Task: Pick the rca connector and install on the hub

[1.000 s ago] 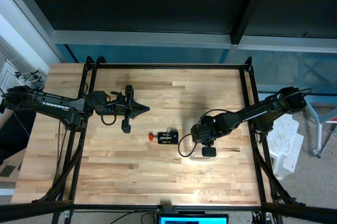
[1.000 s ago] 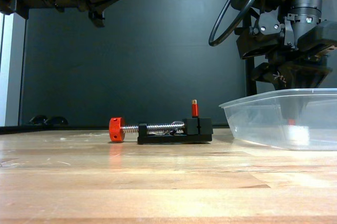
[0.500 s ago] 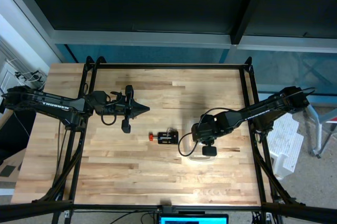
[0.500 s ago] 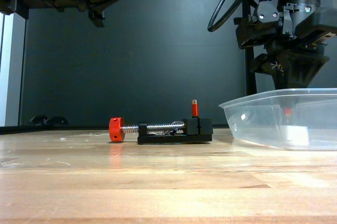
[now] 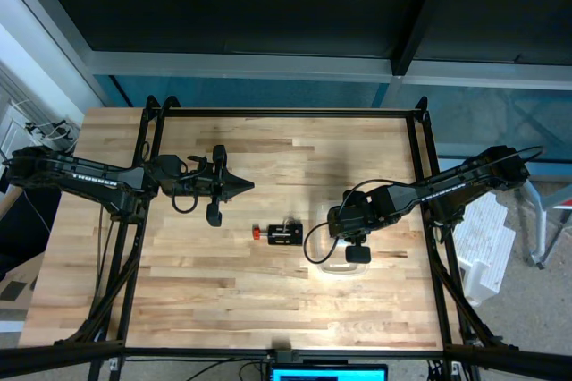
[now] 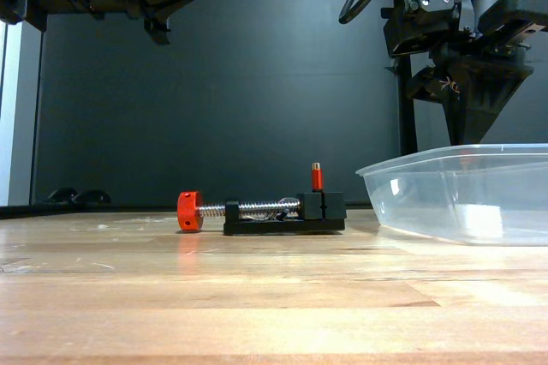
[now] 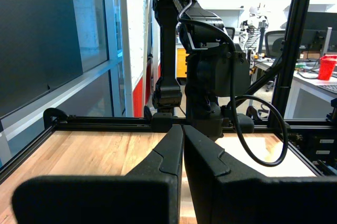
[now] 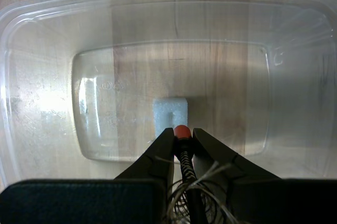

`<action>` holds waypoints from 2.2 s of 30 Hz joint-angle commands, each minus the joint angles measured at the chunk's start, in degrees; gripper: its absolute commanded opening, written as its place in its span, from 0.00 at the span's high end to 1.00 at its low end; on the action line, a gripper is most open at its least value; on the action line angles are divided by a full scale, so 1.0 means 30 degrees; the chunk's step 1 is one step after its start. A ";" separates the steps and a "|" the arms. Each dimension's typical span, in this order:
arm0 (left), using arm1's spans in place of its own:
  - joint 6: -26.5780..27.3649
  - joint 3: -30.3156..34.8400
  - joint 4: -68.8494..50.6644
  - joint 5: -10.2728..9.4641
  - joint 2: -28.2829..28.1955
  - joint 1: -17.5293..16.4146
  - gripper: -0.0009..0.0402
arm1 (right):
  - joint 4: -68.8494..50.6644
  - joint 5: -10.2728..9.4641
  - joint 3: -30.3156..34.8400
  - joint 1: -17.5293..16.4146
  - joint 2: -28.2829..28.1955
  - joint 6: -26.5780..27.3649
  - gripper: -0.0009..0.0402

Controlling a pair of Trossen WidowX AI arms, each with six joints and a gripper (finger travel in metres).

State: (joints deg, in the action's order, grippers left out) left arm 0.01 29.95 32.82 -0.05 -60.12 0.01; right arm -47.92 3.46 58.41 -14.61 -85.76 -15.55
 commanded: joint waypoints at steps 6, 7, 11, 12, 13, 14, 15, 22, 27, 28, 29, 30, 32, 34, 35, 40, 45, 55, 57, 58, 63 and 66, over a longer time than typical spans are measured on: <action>0.0000 0.0000 0.0007 0.0000 0.0000 0.0000 0.98 | 0.0015 0.0000 -0.0029 -0.0007 -0.0015 -0.0007 0.98; 0.0000 0.0000 0.0007 0.0000 0.0000 0.0000 0.98 | 0.0036 0.0000 -0.0029 -0.0007 -0.0029 -0.0007 0.98; 0.0000 0.0000 0.0007 0.0000 0.0000 -0.0007 0.98 | 0.0131 0.0000 -0.0029 -0.0007 -0.0058 -0.0015 0.98; 0.0000 0.0000 0.0007 0.0000 0.0000 0.0000 0.98 | 0.0160 0.0000 -0.0029 0.0000 -0.0058 -0.0015 0.98; 0.0007 0.0000 0.0007 0.0000 0.0000 0.0000 0.98 | 0.0182 0.0000 -0.0029 -0.0007 -0.0058 -0.0022 0.98; 0.0000 0.0000 0.0007 0.0000 0.0007 -0.0007 0.98 | 0.0204 0.0000 -0.0029 0.0000 -0.0058 -0.0036 0.98; 0.0000 0.0000 0.0007 0.0000 0.0000 0.0000 0.98 | 0.0219 0.0000 -0.0029 0.0000 -0.0058 -0.0087 0.98; 0.0000 0.0000 0.0007 0.0000 0.0000 0.0000 0.98 | 0.0401 0.0007 -0.0029 0.0000 -0.0058 -0.0168 0.98; 0.0000 0.0000 0.0007 0.0000 0.0000 0.0000 0.98 | 0.0597 0.0007 0.0073 0.0000 -0.0357 -0.0175 0.98; 0.0000 0.0000 0.0015 0.0000 0.0007 0.0000 0.98 | 0.0568 0.0000 0.0189 0.0000 -0.0423 -0.0175 0.98; 0.0000 0.0000 0.0007 0.0000 0.0000 0.0000 0.98 | 0.0568 0.0000 0.0335 0.0007 -0.0612 -0.0168 0.98; 0.0000 0.0000 0.0007 0.0000 0.0000 0.0000 0.98 | 0.0561 0.0000 0.0459 0.0007 -0.0750 -0.0153 0.98; 0.0000 0.0000 0.0000 0.0000 0.0000 0.0000 0.98 | 0.0568 0.0007 0.0678 0.0029 -0.0954 -0.0146 0.98; 0.0000 0.0000 0.0015 0.0000 0.0007 0.0000 0.98 | 0.0583 0.0007 0.0838 0.0044 -0.1035 -0.0138 0.98; 0.0000 0.0000 0.0007 0.0000 0.0007 0.0000 0.98 | 0.0576 0.0015 0.0947 0.0073 -0.1173 -0.0138 0.98; 0.0000 0.0000 0.0007 0.0000 0.0000 0.0000 0.98 | 0.0517 0.0015 0.1552 0.0182 -0.1705 -0.0080 0.98; 0.0000 0.0000 0.0000 0.0000 0.0000 0.0000 0.98 | 0.0437 0.0007 0.2186 0.0328 -0.2280 -0.0073 0.98; 0.0000 0.0000 0.0007 0.0000 0.0000 0.0000 0.98 | 0.0189 0.0197 0.3519 0.0597 -0.3402 0.0204 0.98; 0.0000 0.0000 0.0007 0.0000 0.0000 -0.0007 0.98 | 0.0189 0.0197 0.3847 0.0656 -0.3738 0.0328 0.98; 0.0000 0.0000 0.0007 0.0000 0.0007 0.0000 0.98 | 0.0175 0.0197 0.4014 0.0678 -0.3869 0.0350 0.98; 0.0007 0.0000 0.0007 0.0000 0.0000 0.0000 0.98 | 0.0109 0.0197 0.4925 0.0823 -0.4663 0.0510 0.98; 0.0000 0.0000 0.0007 0.0000 0.0000 0.0000 0.98 | 0.0073 0.0197 0.5428 0.0896 -0.5129 0.0510 0.98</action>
State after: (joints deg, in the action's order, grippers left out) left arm 0.01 29.93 32.82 -0.05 -60.10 0.01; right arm -47.70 4.12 74.06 -11.99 -100.60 -14.00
